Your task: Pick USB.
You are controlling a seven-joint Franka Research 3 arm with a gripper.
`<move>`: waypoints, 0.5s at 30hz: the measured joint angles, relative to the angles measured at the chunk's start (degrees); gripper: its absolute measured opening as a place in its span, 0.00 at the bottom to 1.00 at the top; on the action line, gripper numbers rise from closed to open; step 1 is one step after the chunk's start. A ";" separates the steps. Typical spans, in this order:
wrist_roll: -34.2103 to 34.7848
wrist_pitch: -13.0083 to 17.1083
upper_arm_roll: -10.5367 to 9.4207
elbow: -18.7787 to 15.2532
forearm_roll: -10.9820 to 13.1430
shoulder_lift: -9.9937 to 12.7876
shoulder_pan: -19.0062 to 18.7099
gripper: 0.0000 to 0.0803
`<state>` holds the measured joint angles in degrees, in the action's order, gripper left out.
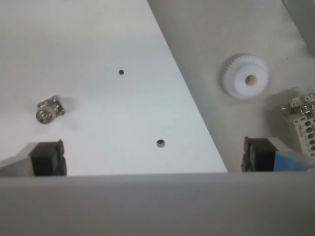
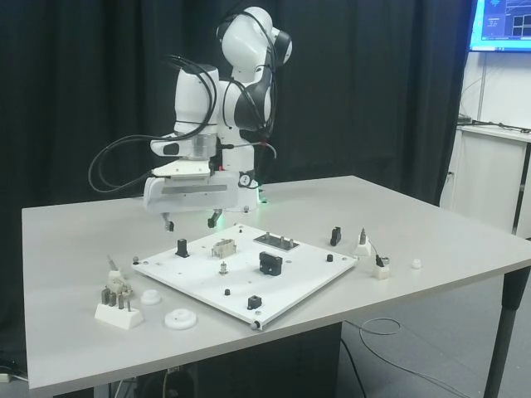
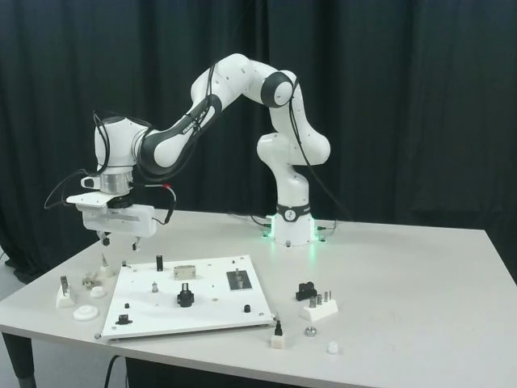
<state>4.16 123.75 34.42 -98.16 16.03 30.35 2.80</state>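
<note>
My gripper [image 2: 192,221] [image 3: 119,239] hangs open above the far left corner of the white board [image 2: 290,286] [image 3: 218,311], holding nothing. In the wrist view its two black pads [image 1: 48,157] stand wide apart over the board's edge [image 1: 123,123] and the grey table. A small black plug in a white holder [image 2: 381,265] [image 3: 278,333], possibly the USB, stands on the table off the board's opposite corner, far from the gripper. It does not appear in the wrist view.
Under the gripper are a small metal connector [image 1: 49,109], a white gear [image 1: 244,76] and a white holder with pins [image 1: 302,123] [image 2: 117,303]. Several black and metal parts stand on the board. A second pin holder [image 3: 320,305] sits on the table.
</note>
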 joint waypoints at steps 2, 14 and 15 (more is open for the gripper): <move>-0.26 -0.21 -0.02 0.12 0.00 0.00 -0.03 1.00; -2.87 -2.12 -1.05 0.97 0.27 -0.04 -0.81 1.00; -2.99 -2.22 -1.28 1.01 0.41 -0.06 -0.94 1.00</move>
<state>1.17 121.54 33.15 -97.15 16.44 30.29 1.86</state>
